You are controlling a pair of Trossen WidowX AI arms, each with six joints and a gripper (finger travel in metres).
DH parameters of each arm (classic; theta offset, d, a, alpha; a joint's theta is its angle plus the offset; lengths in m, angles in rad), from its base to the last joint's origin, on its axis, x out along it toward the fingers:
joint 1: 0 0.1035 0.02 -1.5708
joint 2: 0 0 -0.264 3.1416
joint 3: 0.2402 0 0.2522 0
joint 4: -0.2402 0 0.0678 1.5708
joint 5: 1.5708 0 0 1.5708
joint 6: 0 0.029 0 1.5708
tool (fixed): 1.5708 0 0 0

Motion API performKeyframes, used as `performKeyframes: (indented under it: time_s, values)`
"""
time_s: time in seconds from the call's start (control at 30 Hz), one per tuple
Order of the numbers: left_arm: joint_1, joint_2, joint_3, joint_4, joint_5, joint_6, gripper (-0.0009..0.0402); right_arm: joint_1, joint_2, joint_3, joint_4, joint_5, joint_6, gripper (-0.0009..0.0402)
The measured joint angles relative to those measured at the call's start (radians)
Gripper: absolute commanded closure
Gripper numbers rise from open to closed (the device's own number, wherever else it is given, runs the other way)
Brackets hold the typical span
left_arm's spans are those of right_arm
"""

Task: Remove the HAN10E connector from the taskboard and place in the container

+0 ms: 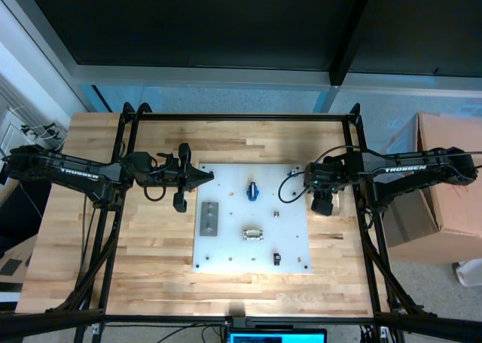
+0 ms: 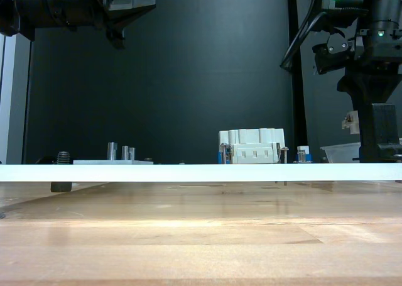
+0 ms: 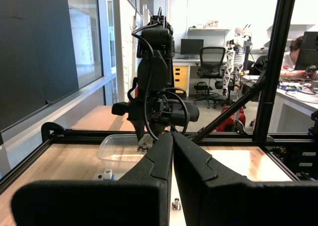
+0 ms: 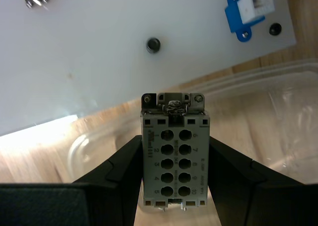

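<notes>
The grey HAN10E connector [image 4: 175,154], its face showing ten numbered holes, hangs upright in my right gripper [image 4: 175,162], which is shut on its sides. It is clear of the white taskboard [image 1: 226,252] and held over the clear plastic container [image 4: 258,112] just off the board's right edge. In the high view my right gripper [image 1: 322,204] points down beside that edge. My left gripper [image 1: 208,176] is shut on nothing and hovers high over the board's left edge, pointing right. In the left wrist view its fingers [image 3: 159,159] meet, and the connector [image 3: 144,145] shows across the board under the right arm.
A beige connector housing [image 1: 254,234] stands on the board's middle, also seen in the low view [image 2: 251,146]. A grey block with pins [image 1: 208,217] lies at the board's left and a blue fitting [image 1: 252,191] farther back. A cardboard box [image 1: 444,200] stands off the table's right.
</notes>
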Motion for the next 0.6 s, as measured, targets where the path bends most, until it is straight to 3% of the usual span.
performKeyframes:
  time_s: [0.6]
  values:
    - [0.000, 0.000, 0.000, 0.000, 0.000, 0.000, 0.0393, -0.025, -0.097, -0.080, -0.034, 0.000, -0.066, 0.0384]
